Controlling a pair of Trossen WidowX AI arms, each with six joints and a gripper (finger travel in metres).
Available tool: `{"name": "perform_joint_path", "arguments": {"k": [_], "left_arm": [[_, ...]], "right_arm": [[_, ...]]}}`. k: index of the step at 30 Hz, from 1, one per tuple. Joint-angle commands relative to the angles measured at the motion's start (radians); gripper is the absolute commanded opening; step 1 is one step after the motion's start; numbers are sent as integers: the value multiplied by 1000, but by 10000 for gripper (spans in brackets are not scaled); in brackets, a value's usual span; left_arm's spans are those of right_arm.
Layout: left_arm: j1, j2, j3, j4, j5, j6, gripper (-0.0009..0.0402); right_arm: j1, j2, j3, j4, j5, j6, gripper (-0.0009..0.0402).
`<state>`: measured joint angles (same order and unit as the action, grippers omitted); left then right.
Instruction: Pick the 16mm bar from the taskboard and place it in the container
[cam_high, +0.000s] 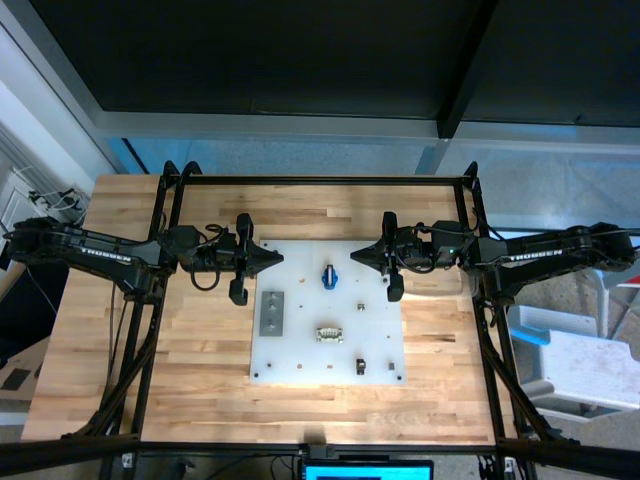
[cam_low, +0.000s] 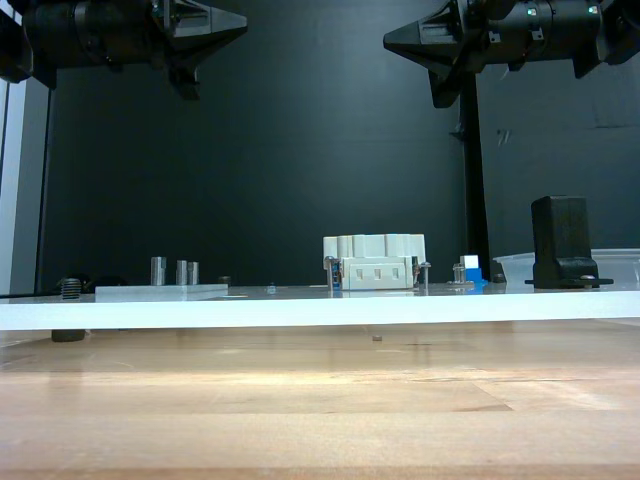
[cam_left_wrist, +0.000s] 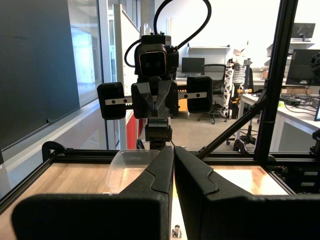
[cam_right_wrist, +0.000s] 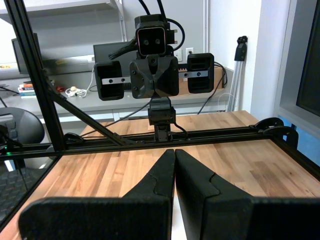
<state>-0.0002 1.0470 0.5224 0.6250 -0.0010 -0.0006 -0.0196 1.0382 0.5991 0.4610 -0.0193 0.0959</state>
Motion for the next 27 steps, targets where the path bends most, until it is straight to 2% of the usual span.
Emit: {"name": "perform_joint_path", "arguments": {"k": [1, 19, 27], "left_arm": [[0, 0, 0, 0, 0, 0, 0], [0, 0, 0, 0, 0, 0, 0], [0, 0, 0, 0, 0, 0, 0]], "right_arm": [[3, 0, 0, 0, 0, 1, 0], [3, 0, 7, -10, 0, 4, 0], [5, 0, 117, -279, 0, -5, 0]]}}
